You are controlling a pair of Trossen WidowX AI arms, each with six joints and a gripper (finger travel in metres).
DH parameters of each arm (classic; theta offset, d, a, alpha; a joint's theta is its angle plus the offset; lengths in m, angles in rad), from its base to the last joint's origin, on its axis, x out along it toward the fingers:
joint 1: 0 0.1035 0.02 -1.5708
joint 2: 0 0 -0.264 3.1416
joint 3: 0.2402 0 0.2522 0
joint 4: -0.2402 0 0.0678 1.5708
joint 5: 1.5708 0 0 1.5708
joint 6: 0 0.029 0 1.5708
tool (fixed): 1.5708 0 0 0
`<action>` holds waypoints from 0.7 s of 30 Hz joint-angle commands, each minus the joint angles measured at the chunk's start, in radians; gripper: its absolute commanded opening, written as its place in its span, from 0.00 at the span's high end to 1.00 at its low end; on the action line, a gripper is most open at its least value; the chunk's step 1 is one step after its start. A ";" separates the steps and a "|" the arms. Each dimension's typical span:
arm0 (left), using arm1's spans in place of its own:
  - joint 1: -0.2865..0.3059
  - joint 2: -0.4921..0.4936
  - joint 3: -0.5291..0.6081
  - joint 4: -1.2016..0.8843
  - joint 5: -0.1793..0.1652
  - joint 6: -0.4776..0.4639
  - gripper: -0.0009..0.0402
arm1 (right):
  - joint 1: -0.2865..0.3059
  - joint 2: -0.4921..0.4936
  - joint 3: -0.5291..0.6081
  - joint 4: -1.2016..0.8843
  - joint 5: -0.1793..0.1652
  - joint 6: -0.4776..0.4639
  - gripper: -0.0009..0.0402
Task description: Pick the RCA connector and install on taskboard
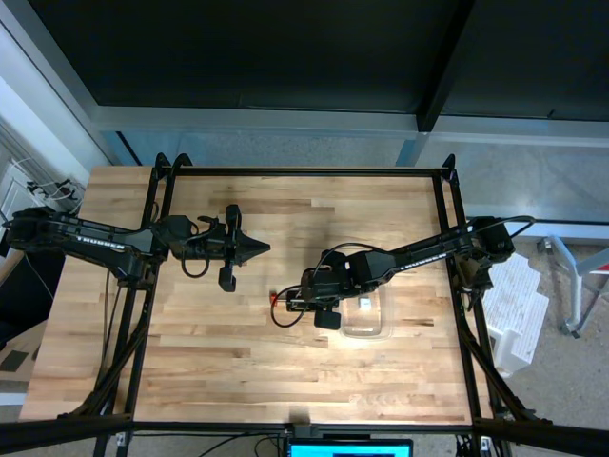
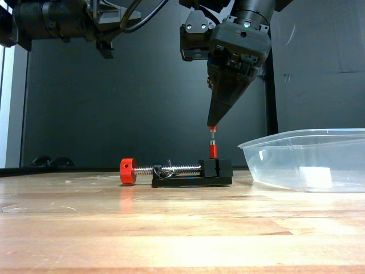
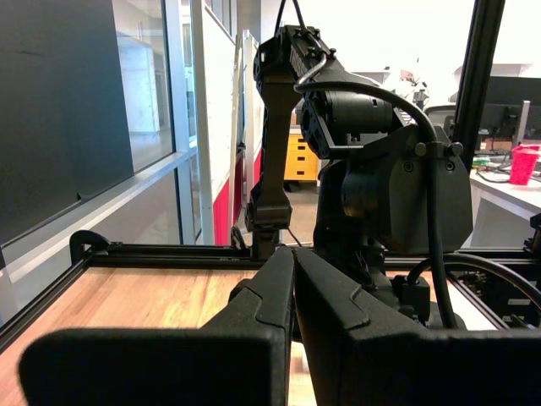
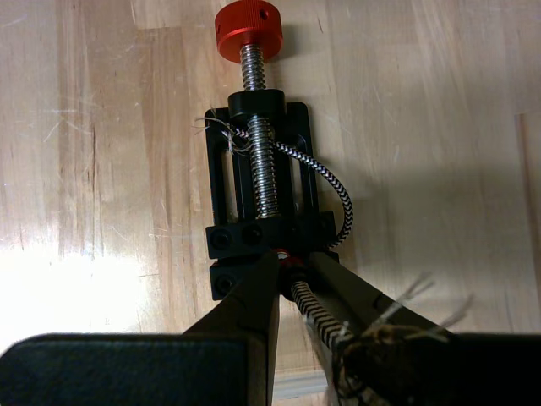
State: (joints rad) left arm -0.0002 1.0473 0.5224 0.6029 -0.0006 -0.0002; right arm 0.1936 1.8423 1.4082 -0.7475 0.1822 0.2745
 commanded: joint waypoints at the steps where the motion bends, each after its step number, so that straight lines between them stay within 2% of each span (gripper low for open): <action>1: 0.000 0.000 0.000 0.000 0.000 0.000 0.98 | 0.001 0.000 -0.004 0.005 0.000 0.000 0.97; 21: 0.000 0.000 0.000 0.000 0.000 0.000 0.98 | 0.001 0.000 -0.026 0.032 -0.002 0.001 0.97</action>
